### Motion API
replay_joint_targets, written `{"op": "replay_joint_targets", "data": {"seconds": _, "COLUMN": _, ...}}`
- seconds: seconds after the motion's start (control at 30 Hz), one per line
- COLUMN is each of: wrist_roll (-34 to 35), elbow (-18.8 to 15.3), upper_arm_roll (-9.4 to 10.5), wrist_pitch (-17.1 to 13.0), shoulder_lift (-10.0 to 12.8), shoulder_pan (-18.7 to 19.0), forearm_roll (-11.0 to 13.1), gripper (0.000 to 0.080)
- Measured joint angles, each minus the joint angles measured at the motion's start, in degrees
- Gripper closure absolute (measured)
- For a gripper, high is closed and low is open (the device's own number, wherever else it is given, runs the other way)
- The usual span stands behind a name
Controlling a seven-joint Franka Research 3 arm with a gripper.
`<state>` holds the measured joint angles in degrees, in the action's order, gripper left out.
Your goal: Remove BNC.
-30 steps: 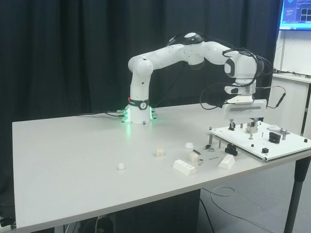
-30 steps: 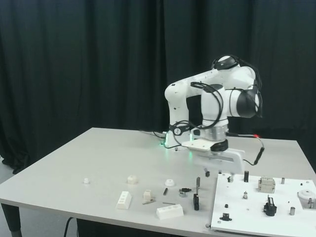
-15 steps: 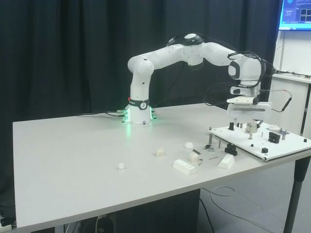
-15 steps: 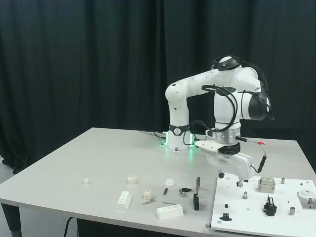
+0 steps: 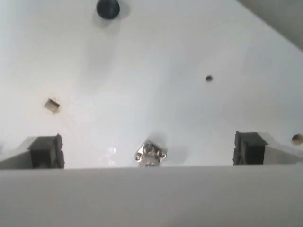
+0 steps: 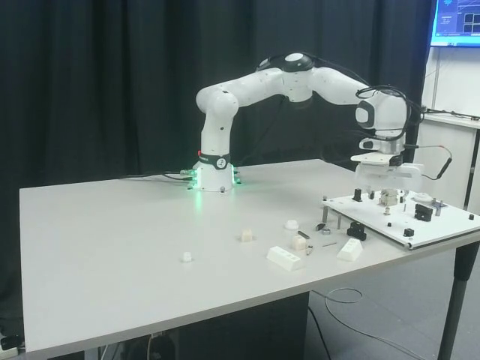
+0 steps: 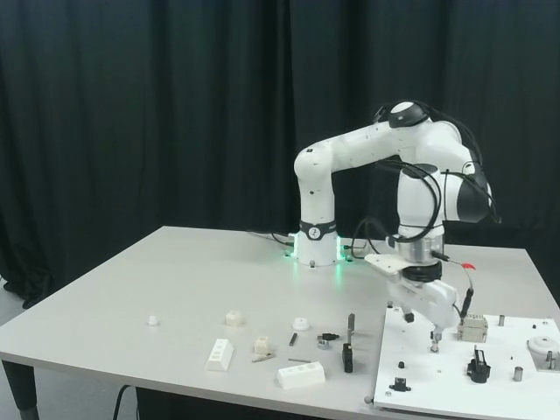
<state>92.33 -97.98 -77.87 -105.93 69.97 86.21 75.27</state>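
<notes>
The gripper [image 5: 147, 153] hangs wide open over the flat white board [image 5: 156, 71], holding nothing. The small shiny metal BNC plug [image 5: 150, 154] sits on the board right between the two fingers. It is not grabbed yet, so the pulling-out is still to do.

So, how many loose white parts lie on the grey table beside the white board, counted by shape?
Long white blocks: 2
Small white cubes: 2
Small round white pieces: 2
Total: 6
</notes>
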Motion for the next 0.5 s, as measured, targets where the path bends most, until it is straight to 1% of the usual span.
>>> {"op": "replay_joint_targets", "data": {"seconds": 0.3, "wrist_roll": 4.3, "elbow": 0.2, "upper_arm_roll": 1.28, "wrist_pitch": -2.8, "shoulder_lift": 0.1, "shoulder_pan": 2.0, "forearm_roll": -2.7, "gripper": 0.0003}}
{"op": "replay_joint_targets", "data": {"seconds": 0.5, "wrist_roll": 5.4, "elbow": 0.2, "upper_arm_roll": 2.16, "wrist_pitch": -3.6, "shoulder_lift": 0.1, "shoulder_pan": 2.6, "forearm_roll": -4.1, "gripper": 0.0003}}
